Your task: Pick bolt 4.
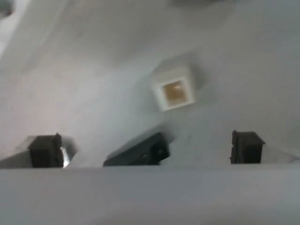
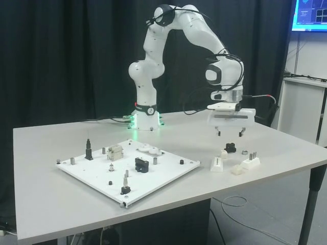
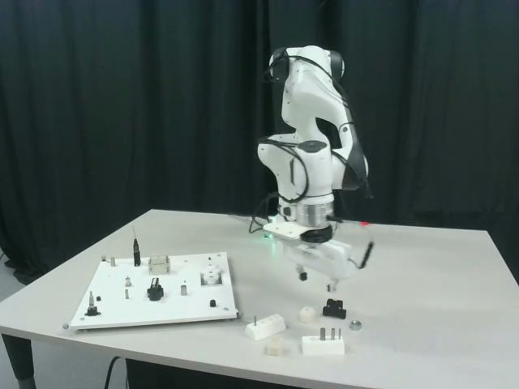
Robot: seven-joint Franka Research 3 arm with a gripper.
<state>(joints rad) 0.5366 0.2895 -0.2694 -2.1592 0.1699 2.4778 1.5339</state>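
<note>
I see the gripper [image 2: 229, 133] hanging w/ fingers spread wide, holding nothing, above the small parts on the grey table [image 2: 61, 194]. Can't tell which bolt is no. 4; two upright ones sit in a white block [image 2: 250, 163] nr the table edge.

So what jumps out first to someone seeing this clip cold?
The white arm arches over the grey table, its open pincer hovering above a cluster of small parts near the table's edge. A white board studded with small fixtures lies apart from that cluster. From the wrist, a small white block sits below the fingertips.
</note>
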